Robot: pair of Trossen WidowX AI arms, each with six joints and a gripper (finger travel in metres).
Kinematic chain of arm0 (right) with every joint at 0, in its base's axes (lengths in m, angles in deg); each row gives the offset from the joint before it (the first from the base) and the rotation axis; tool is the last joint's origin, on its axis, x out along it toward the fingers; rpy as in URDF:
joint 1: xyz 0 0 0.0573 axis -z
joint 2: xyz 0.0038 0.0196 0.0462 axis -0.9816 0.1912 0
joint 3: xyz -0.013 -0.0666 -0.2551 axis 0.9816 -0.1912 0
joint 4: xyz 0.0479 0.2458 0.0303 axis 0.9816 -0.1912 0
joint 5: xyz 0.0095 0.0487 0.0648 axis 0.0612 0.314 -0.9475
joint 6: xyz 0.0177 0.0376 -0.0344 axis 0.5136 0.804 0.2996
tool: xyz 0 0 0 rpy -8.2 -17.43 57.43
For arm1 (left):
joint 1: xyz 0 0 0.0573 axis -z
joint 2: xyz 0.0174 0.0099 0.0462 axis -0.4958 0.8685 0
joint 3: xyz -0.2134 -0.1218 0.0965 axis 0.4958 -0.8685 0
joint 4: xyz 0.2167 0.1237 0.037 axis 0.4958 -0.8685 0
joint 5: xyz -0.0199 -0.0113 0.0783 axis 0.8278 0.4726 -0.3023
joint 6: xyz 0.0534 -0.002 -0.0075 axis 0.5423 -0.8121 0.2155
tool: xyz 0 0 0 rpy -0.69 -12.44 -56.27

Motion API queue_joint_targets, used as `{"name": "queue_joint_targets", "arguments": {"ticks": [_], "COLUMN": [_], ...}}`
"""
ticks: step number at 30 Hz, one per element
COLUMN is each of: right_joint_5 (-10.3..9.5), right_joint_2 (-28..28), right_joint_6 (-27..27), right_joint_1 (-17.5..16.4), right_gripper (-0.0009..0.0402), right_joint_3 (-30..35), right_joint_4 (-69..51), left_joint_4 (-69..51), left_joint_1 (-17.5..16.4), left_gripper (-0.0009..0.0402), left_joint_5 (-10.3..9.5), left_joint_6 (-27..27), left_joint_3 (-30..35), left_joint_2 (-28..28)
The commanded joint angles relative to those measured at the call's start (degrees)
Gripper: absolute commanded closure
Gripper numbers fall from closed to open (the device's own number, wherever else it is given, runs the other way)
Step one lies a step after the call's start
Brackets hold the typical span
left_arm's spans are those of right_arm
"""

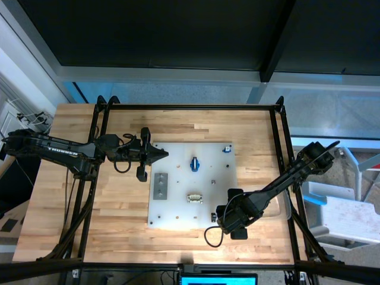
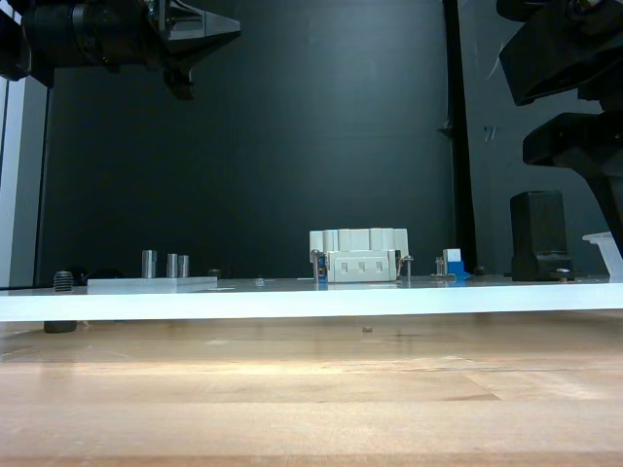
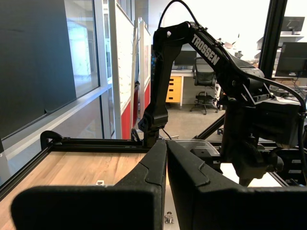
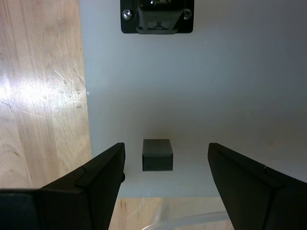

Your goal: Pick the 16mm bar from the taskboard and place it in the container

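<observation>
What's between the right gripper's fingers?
A dark block on the white board, right wrist view. Right gripper open above it. Left gripper shut over board's far-left corner.

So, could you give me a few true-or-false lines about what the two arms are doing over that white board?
1. The right arm's fingers are open and point down at the white board. True.
2. They grip the small dark block. False: the block stands on the board between them, with a gap on each side.
3. The left arm's fingers are spread wide. False: they are closed together, held high over the board's left edge.
4. A blue knob sits on the board. True.
</observation>
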Motion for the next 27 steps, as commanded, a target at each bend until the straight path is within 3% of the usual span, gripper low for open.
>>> {"name": "queue_joint_targets", "arguments": {"ticks": [1,27], "right_joint_5": [0.0,-0.48], "right_joint_2": [0.0,0.0], "right_joint_6": [-0.1,-0.1], "right_joint_1": [0.0,0.0], "right_gripper": [0.0171,0.0323], "right_joint_3": [0.0,-0.7], "right_joint_4": [0.1,0.9], "left_joint_4": [0.0,0.0], "left_joint_1": [0.0,0.0], "left_gripper": [0.0393,0.0393], "left_joint_5": [0.02,0.02], "left_joint_6": [0.0,0.0], "left_joint_3": [0.0,0.0], "left_joint_2": [0.0,0.0]}}
